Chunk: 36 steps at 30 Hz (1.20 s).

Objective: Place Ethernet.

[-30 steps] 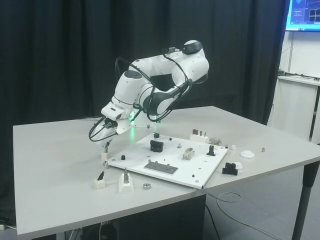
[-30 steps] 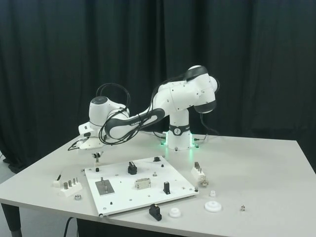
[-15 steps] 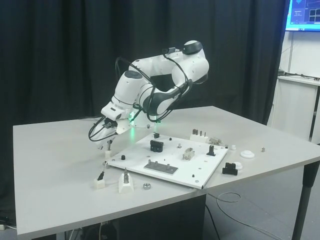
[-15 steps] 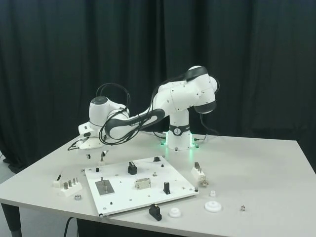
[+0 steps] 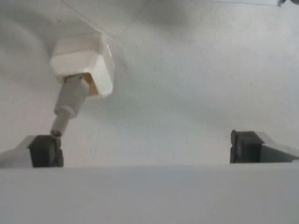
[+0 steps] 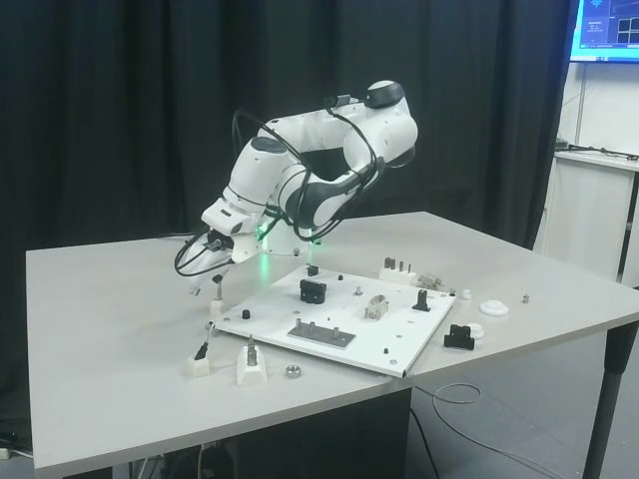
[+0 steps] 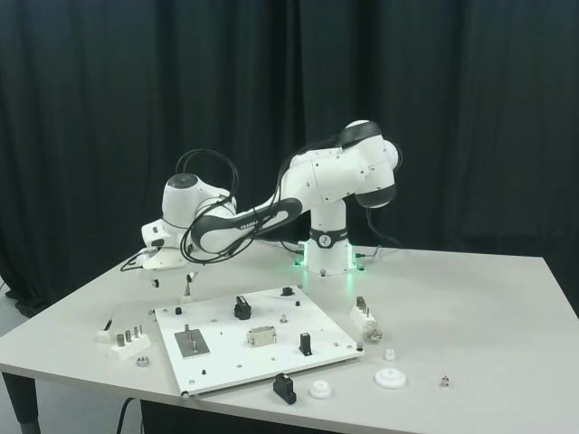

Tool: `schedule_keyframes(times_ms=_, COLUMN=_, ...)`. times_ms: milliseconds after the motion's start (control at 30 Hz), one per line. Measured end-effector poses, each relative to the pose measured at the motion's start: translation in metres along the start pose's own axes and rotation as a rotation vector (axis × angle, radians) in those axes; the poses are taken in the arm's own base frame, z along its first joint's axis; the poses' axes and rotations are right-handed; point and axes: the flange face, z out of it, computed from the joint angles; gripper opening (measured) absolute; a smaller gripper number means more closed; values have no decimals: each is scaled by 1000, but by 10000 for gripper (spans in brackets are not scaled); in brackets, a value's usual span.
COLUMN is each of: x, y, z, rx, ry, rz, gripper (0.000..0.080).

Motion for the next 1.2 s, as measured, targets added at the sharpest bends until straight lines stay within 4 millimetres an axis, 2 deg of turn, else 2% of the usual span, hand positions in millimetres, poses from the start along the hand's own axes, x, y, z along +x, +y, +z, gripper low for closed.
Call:
schedule_keyframes(times_ms=800, x=11, y=10, z=-34, rx=-48, ry=-21, rz=-2, gripper=800)
schedule_keyframes(times_ms=1200, x=14, y=10, z=-40, rx=-37, ry=-31, rz=14, gripper=800)
